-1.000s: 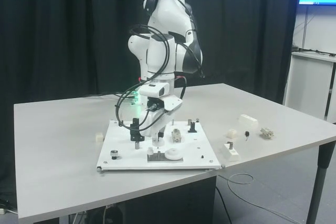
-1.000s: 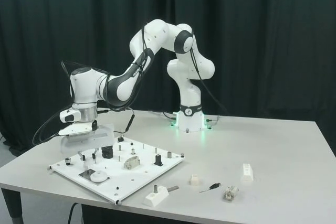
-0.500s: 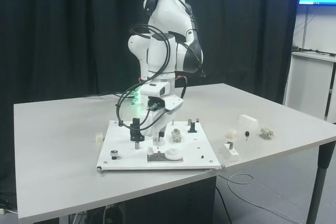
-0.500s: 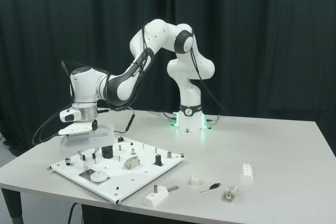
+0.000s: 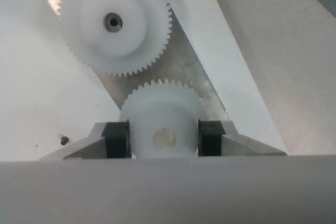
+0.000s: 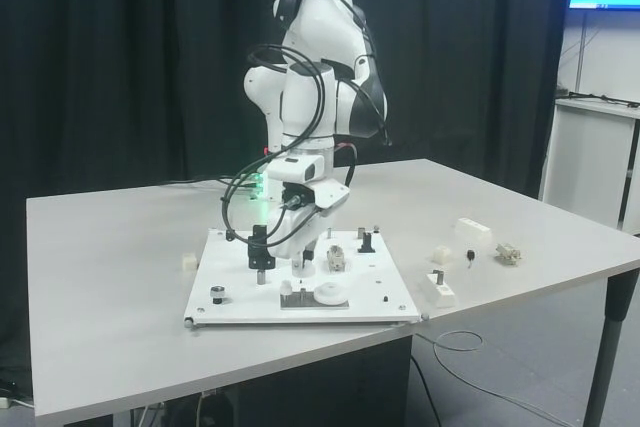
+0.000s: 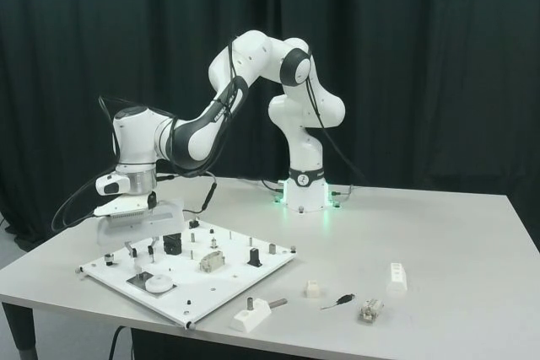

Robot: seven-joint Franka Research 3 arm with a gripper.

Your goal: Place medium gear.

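In the wrist view the white medium gear (image 5: 163,114) sits between the black pads (image 5: 116,139) of my gripper (image 5: 164,139), which is shut on its hub. Its teeth lie close to those of the white large gear (image 5: 113,22), which rests on a grey metal plate (image 5: 184,72). In the room views my gripper (image 6: 298,265) (image 7: 133,246) hangs just above the front part of the white assembly board (image 6: 370,287) (image 7: 228,288). It is beside the large gear (image 6: 328,294) (image 7: 157,284). The held gear is hard to make out there.
Black fixtures (image 6: 259,247) (image 6: 367,241) and small pegs stand on the board. A small white piece (image 6: 187,262) lies beside the board's far side. Nearer the table's other end lie a white block (image 6: 474,231), a small cube (image 6: 438,255), a connector (image 6: 509,253) and a white pegged base (image 6: 440,289).
The wrist and gripper have risen slightly above the board. Everything else stays put.
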